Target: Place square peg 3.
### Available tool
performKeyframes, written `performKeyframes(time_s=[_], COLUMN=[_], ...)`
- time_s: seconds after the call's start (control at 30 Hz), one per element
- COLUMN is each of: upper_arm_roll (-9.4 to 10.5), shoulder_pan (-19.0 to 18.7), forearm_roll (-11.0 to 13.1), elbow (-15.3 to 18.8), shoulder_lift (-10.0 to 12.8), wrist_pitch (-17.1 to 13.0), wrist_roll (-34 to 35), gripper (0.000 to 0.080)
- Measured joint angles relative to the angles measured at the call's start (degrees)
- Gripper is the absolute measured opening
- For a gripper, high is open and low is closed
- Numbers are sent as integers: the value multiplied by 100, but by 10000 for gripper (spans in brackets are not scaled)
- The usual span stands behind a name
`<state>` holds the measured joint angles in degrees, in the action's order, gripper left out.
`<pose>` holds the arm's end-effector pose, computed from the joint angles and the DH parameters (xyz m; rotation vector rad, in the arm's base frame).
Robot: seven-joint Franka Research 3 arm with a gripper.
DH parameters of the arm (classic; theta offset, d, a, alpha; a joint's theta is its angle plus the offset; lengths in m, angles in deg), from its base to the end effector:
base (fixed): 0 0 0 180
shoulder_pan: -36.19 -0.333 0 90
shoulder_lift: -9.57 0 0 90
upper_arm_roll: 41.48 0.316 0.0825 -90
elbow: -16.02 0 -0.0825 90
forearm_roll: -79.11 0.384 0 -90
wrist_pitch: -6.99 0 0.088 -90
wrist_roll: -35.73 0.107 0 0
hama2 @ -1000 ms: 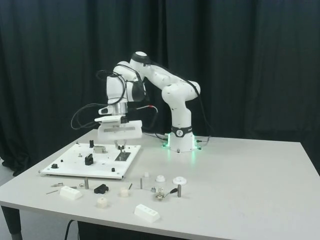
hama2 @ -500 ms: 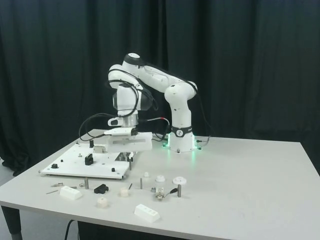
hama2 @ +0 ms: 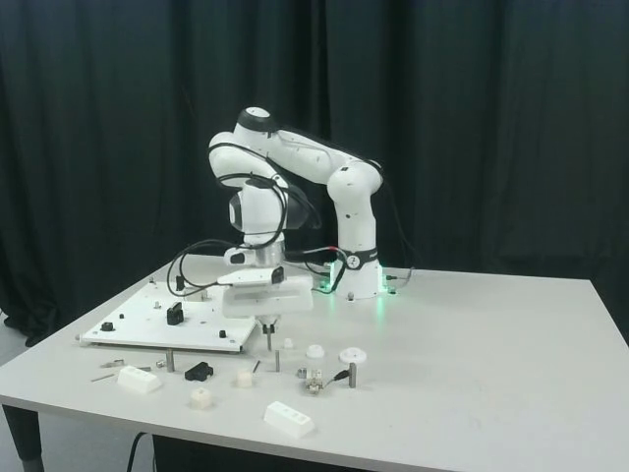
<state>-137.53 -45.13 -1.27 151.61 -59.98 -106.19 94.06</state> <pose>0.4672 -0.1155 0.2276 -3.0257 0.6406 -0.1033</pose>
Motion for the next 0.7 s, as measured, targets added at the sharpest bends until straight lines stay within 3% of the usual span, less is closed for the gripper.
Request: performKeyframes(time_s=[0.7], upper_arm_roll=[-376], shoulder_pan=[-724], forearm_roll=[-64], elbow=[-255], shoulder_lift=[170], wrist_pitch=[36], wrist_roll=[404], gripper=[72])
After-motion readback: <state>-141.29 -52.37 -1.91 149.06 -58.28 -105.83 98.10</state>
